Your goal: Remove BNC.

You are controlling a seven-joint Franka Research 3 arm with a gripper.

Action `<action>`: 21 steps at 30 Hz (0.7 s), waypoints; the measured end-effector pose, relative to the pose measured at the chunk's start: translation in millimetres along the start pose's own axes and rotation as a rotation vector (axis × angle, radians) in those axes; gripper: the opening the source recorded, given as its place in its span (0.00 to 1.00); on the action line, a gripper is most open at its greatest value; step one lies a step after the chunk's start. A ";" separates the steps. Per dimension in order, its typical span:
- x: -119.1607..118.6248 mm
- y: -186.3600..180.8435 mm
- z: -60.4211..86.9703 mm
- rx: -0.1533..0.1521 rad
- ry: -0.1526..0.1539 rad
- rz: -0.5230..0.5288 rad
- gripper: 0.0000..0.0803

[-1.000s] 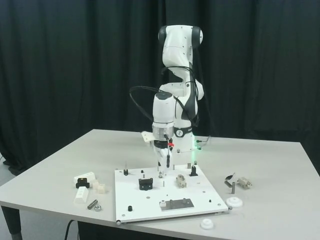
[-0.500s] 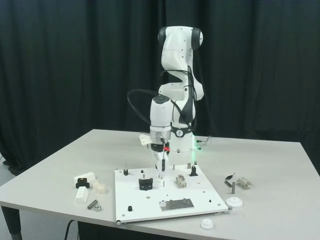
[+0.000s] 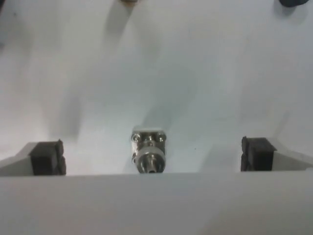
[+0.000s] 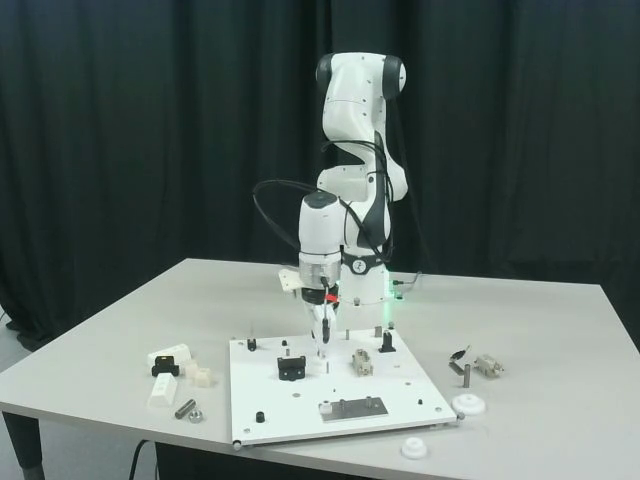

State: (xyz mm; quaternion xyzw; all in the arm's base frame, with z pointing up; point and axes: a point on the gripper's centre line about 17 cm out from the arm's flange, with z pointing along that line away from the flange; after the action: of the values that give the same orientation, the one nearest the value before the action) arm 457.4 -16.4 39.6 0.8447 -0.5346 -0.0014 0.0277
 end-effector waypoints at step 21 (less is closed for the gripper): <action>-6.9 0.9 3.9 0.008 -0.043 -0.009 0.87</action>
State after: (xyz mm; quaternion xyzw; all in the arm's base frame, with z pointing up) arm 453.5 -10.7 35.6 0.8470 -0.5312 -0.0173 0.0128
